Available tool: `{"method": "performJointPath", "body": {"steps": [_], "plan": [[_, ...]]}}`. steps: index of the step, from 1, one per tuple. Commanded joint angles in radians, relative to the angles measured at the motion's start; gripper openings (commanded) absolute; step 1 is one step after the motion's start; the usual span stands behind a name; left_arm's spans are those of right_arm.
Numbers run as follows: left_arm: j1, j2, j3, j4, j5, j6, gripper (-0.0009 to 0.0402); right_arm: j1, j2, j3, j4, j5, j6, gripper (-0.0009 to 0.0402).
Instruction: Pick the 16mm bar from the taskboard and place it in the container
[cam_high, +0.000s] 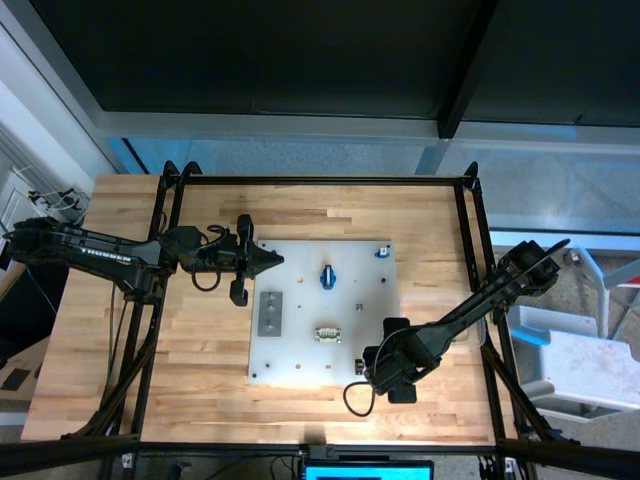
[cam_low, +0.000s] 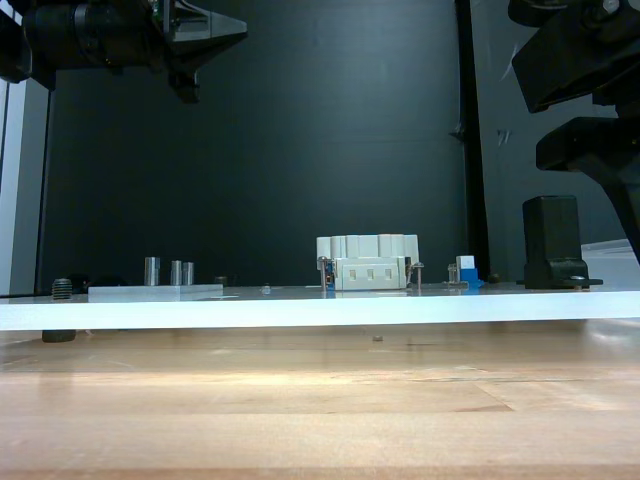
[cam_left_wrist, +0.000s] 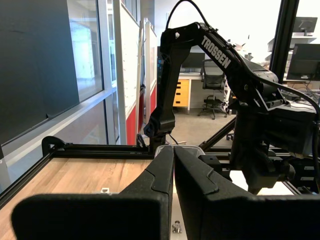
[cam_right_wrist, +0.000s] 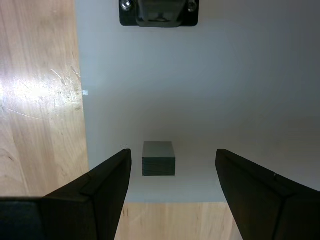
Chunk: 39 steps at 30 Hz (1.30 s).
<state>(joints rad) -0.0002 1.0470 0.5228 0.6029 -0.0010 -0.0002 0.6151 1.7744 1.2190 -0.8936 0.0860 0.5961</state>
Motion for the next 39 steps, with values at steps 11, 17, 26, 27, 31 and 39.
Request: {"method": "performJointPath", "body": {"steps": [11,17,26,27,31,39], "plan": [[0.000,0.000,0.000,0.000,0.000,0.000,0.0000,0.000,0.000,0.001,0.009,-0.001,-0.002,0.0143],[0.000,0.000,0.000,0.000,0.000,0.000,0.0000,0.000,0.000,0.001,0.009,-0.004,-0.001,0.0102],[0.000,0.000,0.000,0.000,0.000,0.000,0.0000,0.000,0.000,0.001,0.010,-0.004,-0.001,0.0053],[0.000,0.000,0.000,0.000,0.000,0.000,0.0000,0.000,0.000,0.001,0.010,-0.004,-0.002,0.0049],[0.000,0.000,0.000,0.000,0.000,0.000,0.0000,0.000,0.000,0.001,0.014,-0.004,-0.001,0.0034],[0.000,0.000,0.000,0.000,0.000,0.000,0.0000,0.000,-0.006,0.008,0.013,-0.005,-0.002,0.0016]]}}
